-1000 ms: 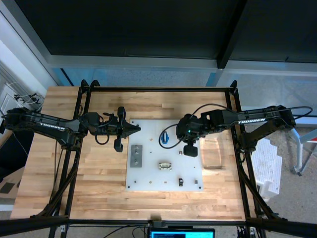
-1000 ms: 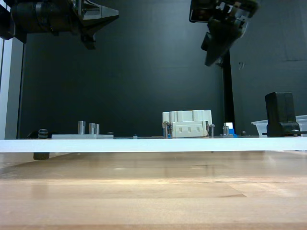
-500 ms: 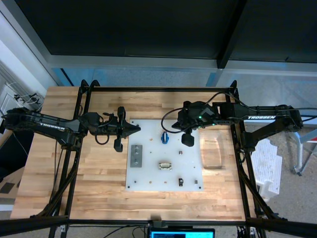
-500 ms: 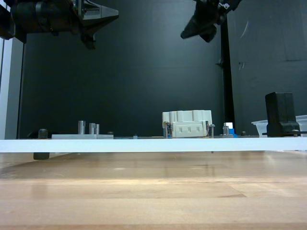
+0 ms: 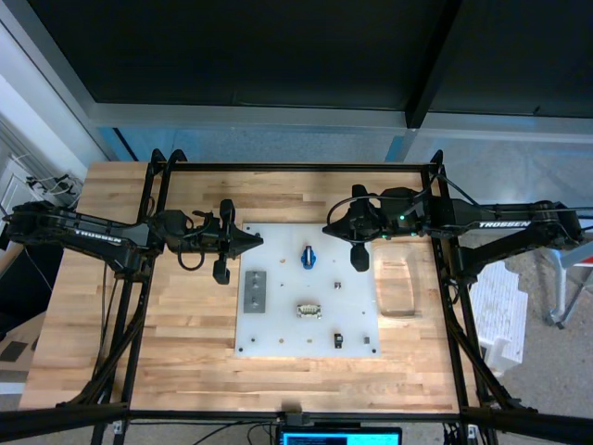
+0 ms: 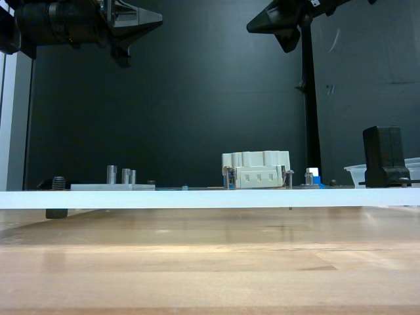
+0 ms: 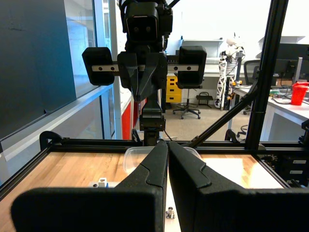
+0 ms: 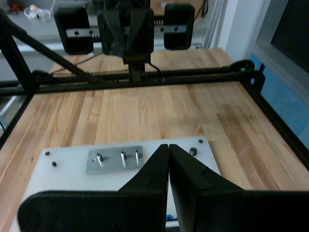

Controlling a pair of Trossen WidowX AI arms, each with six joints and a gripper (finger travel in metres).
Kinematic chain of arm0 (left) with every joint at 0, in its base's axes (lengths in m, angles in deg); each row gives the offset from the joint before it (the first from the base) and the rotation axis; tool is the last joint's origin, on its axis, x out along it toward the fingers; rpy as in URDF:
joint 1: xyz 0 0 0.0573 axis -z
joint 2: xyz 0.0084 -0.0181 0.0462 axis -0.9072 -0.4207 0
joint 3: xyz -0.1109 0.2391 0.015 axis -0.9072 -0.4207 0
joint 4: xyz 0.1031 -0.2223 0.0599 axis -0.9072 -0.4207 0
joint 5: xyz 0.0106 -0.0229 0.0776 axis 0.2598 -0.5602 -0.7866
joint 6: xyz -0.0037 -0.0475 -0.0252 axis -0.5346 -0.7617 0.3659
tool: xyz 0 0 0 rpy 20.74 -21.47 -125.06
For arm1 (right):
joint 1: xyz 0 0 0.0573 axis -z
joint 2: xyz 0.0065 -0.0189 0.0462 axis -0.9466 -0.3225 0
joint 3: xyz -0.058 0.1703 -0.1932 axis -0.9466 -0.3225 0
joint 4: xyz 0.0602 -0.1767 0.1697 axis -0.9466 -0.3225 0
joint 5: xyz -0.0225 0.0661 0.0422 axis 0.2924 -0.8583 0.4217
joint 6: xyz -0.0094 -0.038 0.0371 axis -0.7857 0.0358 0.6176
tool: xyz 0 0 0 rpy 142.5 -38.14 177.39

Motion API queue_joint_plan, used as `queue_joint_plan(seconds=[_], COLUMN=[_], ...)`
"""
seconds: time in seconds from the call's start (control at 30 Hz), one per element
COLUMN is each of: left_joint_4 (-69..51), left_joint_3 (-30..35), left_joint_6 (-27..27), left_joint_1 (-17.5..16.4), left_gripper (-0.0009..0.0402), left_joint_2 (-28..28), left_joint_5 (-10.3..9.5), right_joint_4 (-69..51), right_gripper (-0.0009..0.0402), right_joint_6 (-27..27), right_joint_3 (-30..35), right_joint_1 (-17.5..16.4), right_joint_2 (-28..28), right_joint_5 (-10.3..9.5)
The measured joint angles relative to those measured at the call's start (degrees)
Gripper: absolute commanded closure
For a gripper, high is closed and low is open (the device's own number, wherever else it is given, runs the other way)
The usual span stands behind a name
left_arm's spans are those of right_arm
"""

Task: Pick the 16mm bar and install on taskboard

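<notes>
- R gripper (image 5: 328,229): fingers (image 8: 147,176) pressed tight together, nothing btwn them. Roughly level, tip pointing toward the L arm.
- It hangs high over the far edge of the taskboard (image 5: 278,338), on the right half, well above everything on the plate. Blue knob (image 5: 309,257) sits on the plate near the spot below its tip.
- L gripper (image 5: 252,239): fingers (image 7: 149,169) also pressed together, empty. Level and high over the board's far-left corner, pointing at the R gripper. The two tips are well apart.
- 16mm bar: in neither claw. Can't single it out w/ certainty. Three short metal pins (image 8: 122,156) stand upright in a row on the grey block (image 5: 254,290); which one, if any, is the bar I can't tell.
- Grey block lies on the left part of the board, long side running near-to-far.
- Silver connector (image 5: 309,311) is near the board's middle, btwn the block and the small black parts (image 5: 339,339) at near-right.
- Small metal stud (image 5: 338,284) stands on the board, to the right of the knob.
- Clear tray (image 5: 398,287) is on the wooden table (image 5: 167,324), just beside the board's right edge.
</notes>
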Motion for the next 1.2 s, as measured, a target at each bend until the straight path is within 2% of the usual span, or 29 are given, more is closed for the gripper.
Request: queue_joint_plan(seconds=[0.37,0.57,0.6,0.67,0.73,1.2], left_joint_4=[0.0,0.0,0.0,0.0,0.0,0.0], left_joint_3=[0.0,0.0,0.0,0.0,0.0,0.0], left_joint_6=[0.0,0.0,0.0,0.0,0.0,0.0], left_joint_1=[0.0,0.0,0.0,0.0,0.0,0.0], left_gripper=[0.0393,0.0393,0.0393,0.0393,0.0393,0.0393], left_joint_2=[0.0,0.0,0.0,0.0,0.0,0.0], left_joint_5=[0.00,-0.02,0.00,-0.02,0.00,-0.02], right_joint_4=[16.0,26.5,28.2,31.1,32.8,36.9], right_gripper=[0.0394,0.0394,0.0393,0.0393,0.0393,0.0393], right_joint_6=[1.9,2.5,2.8,3.1,3.2,3.0], right_joint_3=[-10.8,-16.7,-17.6,-19.2,-20.4,-23.9], right_joint_1=[0.0,0.0,0.0,0.0,0.0,-0.1], right_joint_2=[6.4,7.9,7.9,8.0,8.0,8.0], right_joint_5=[0.02,0.00,-0.24,-1.97,-2.43,-2.45])
